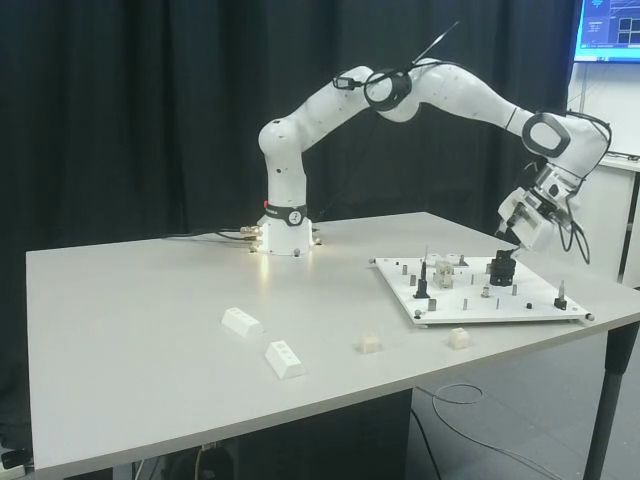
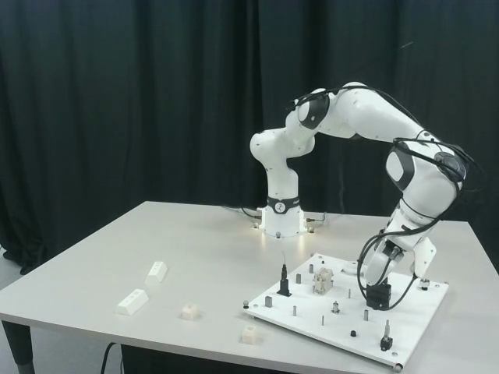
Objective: Remove D-SUB.
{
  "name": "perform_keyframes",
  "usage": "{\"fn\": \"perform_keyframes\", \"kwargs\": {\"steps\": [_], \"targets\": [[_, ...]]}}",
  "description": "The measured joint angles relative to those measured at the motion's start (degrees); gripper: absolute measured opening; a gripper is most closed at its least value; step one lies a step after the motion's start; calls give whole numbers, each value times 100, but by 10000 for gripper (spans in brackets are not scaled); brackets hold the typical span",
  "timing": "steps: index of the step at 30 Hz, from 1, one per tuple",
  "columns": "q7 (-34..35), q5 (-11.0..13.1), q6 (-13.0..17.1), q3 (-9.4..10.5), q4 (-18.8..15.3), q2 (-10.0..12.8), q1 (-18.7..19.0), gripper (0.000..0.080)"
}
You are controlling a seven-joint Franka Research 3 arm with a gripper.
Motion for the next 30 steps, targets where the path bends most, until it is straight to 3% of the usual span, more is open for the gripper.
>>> {"fn": "perform_keyframes", "kwargs": {"steps": [10,30], "targets": [[58,0,509,119,-735,-368,63,800],[58,-4,2042,242,-2496,-1325,302,800]]}}
